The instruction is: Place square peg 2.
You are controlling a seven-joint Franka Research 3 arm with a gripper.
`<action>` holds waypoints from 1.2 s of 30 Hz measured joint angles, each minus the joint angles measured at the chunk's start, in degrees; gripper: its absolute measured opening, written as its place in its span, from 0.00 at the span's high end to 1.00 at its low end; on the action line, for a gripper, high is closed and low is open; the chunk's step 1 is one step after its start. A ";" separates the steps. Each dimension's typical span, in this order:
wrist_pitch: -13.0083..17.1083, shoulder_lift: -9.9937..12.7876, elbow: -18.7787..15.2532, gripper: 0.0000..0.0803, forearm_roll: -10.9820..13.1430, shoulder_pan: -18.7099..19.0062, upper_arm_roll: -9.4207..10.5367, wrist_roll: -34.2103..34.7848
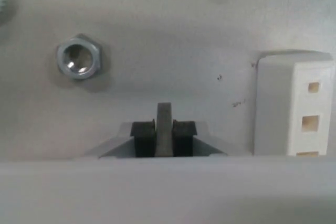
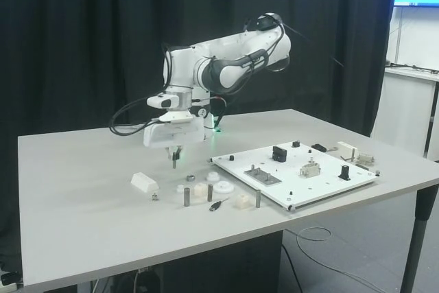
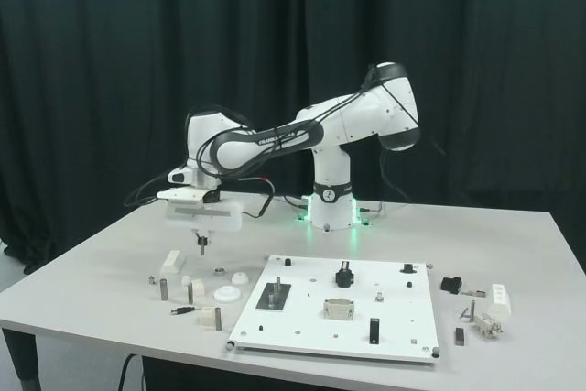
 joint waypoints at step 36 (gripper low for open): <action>-0.55 1.25 7.09 0.92 1.69 -8.49 5.82 -1.71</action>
